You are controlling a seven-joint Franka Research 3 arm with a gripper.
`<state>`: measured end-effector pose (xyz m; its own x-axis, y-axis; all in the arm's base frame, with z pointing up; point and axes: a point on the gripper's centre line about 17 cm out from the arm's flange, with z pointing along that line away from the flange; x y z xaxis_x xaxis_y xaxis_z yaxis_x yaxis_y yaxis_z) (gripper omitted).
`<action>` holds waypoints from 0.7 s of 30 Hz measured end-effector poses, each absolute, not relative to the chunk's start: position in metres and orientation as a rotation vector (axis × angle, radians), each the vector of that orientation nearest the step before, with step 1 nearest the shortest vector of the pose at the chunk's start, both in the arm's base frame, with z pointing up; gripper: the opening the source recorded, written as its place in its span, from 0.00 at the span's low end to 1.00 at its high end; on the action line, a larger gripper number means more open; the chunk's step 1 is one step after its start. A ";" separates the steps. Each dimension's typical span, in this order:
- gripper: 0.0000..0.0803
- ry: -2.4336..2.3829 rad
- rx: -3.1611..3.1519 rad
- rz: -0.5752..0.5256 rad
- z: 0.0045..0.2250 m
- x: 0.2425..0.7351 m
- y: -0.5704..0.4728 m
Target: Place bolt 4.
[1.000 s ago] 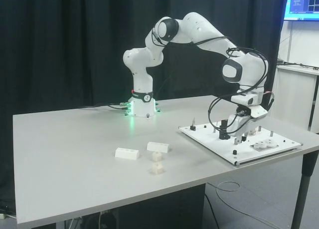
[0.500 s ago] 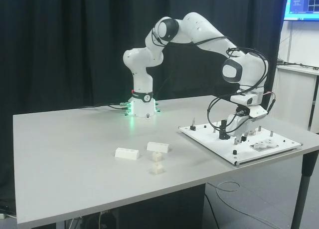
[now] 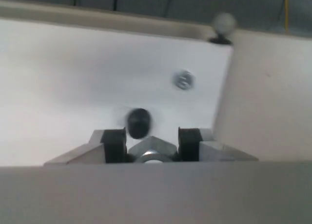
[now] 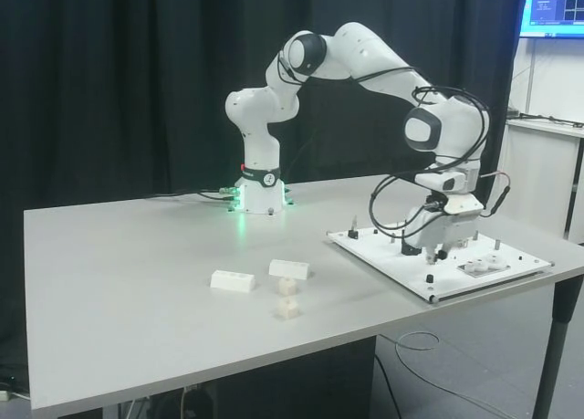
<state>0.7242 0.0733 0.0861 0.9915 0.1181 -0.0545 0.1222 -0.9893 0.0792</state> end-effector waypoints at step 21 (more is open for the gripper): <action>0.28 0.073 2.971 -0.197 0.073 0.702 -0.041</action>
